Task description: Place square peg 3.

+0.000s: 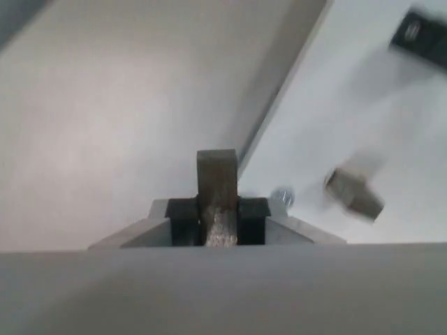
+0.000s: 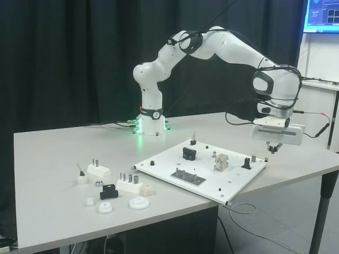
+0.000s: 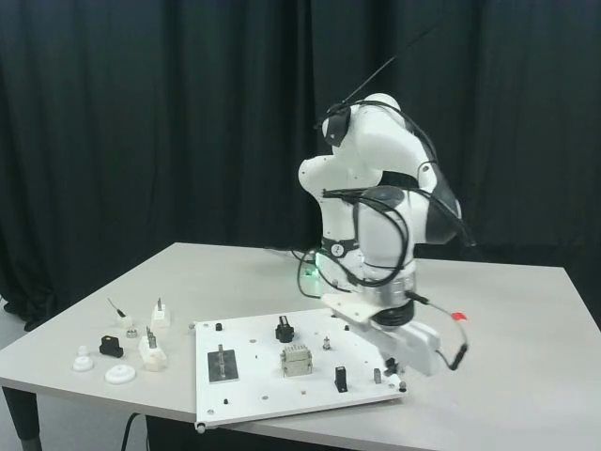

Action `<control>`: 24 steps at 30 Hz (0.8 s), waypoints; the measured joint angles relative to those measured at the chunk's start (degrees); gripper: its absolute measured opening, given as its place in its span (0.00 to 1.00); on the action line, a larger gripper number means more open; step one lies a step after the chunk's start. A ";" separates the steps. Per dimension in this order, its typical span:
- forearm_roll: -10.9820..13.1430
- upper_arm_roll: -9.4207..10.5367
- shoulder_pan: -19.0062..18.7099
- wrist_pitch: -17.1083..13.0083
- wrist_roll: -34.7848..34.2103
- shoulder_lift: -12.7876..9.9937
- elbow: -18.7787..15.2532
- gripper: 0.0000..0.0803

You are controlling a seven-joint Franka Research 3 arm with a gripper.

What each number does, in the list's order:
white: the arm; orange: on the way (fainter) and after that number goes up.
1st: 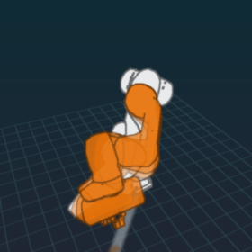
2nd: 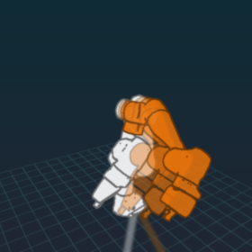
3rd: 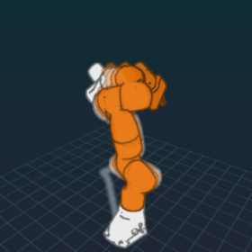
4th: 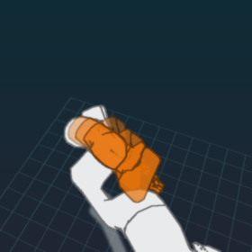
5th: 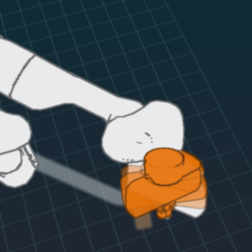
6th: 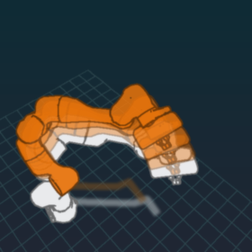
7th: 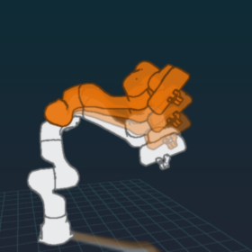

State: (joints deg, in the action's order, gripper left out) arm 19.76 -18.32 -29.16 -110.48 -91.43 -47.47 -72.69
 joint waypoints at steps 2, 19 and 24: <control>0.00 0.00 -0.89 0.70 -0.75 0.00 0.00 0.14; -0.35 0.80 -8.26 1.49 -3.62 -0.02 -3.19 0.14; -0.73 0.81 -10.28 -0.33 -3.62 -0.04 -5.54 0.14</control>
State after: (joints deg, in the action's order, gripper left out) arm 19.03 -17.51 -39.43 -110.81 -95.05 -47.51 -78.23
